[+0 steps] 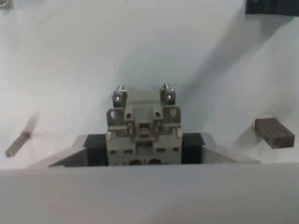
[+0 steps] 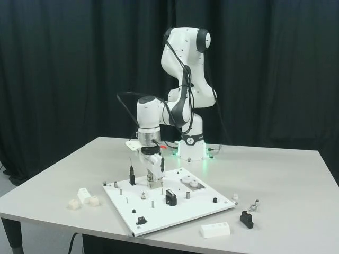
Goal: Remove waterproof.
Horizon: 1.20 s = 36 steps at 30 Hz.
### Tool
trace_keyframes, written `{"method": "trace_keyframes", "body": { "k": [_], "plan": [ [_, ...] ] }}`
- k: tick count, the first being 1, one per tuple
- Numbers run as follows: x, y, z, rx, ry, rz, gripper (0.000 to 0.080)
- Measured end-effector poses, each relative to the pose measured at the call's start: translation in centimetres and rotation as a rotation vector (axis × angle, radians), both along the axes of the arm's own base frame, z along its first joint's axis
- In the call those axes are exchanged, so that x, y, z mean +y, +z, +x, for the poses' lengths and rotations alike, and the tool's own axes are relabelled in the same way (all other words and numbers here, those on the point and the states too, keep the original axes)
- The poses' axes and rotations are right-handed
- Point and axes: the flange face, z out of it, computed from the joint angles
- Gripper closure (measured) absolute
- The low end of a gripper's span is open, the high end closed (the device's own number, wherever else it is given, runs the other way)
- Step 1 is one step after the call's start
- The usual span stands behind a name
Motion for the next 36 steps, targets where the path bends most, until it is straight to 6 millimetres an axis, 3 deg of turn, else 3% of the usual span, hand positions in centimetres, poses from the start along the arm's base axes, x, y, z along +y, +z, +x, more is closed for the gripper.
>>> {"method": "trace_keyframes", "body": {
  "k": [36],
  "plan": [
    [-0.24,0.07,0.02,-0.001,-0.011,0.009,0.0479]
  ]
}}
